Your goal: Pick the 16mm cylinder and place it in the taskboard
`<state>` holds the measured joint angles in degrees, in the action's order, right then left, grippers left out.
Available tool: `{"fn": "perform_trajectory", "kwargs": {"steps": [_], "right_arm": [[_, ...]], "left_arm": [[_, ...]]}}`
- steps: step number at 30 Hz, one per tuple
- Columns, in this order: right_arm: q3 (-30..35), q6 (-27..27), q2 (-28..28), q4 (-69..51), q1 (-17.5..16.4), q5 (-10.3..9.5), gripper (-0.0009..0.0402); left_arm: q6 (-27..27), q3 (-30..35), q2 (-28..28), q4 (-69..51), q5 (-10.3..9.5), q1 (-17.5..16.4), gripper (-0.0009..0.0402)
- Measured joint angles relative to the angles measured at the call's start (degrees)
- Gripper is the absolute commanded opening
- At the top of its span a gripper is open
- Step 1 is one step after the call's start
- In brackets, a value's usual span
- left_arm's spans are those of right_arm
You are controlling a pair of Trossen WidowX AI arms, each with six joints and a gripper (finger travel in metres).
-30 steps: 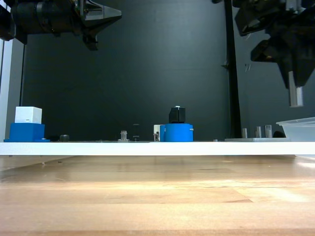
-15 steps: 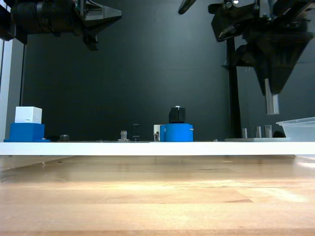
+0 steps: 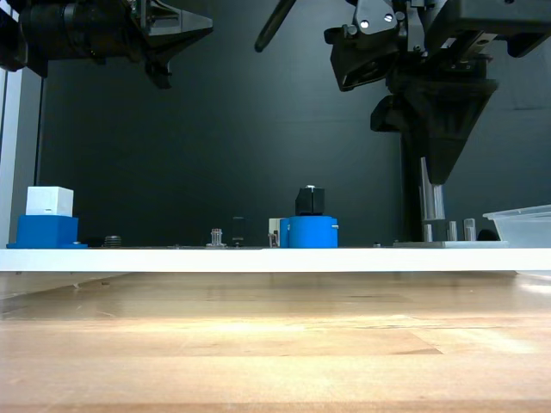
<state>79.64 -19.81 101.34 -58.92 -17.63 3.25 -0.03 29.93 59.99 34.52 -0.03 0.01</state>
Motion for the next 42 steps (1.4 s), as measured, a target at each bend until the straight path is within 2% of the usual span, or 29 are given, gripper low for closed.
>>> {"fn": "perform_trajectory", "kwargs": {"steps": [18, 26, 42], "right_arm": [[0.46, -0.42, 0.48, 3.32, 0.04, 0.09, 0.0009], [2.43, -0.26, 3.37, 3.26, 0.04, -0.44, 0.0009], [2.08, 0.02, 4.15, 4.02, 0.04, -0.28, 0.0009]], "left_arm": [[0.0, 0.02, 0.0, 0.02, 0.02, 0.0, 0.0], [0.0, 0.0, 0.02, 0.0, 0.02, 0.0, 0.0], [0.0, 0.0, 0.02, 0.02, 0.02, 0.0, 0.0]]}}
